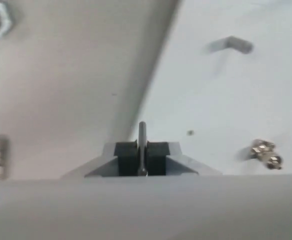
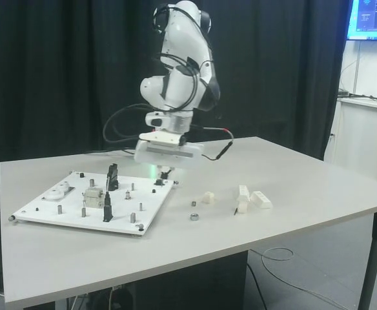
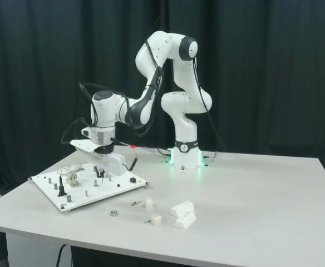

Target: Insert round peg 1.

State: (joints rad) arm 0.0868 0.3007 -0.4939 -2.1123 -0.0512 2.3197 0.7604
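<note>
In the wrist view my gripper [image 1: 142, 156] is shut on a thin grey round peg [image 1: 142, 135], which stands up between the two black pads [image 1: 126, 150]. Under it runs the edge of the white assembly board [image 1: 226, 100], with the grey table [image 1: 61, 100] beside it. A tiny hole [image 1: 190, 132] shows in the board close to the peg. From the room views the gripper [image 2: 164, 172] [image 3: 98, 166] hangs low over the board's far corner [image 2: 91, 205] [image 3: 87, 188]. The peg is too small to make out there.
On the board stand black upright parts [image 2: 113, 175] [image 2: 107, 208], small pegs and a grey fixture [image 2: 93, 197]. A bolt [image 1: 266, 154] and an angled grey piece [image 1: 233, 45] lie near the gripper. White blocks [image 2: 253, 197] [image 3: 183, 214] and a nut [image 2: 193, 216] lie on the table.
</note>
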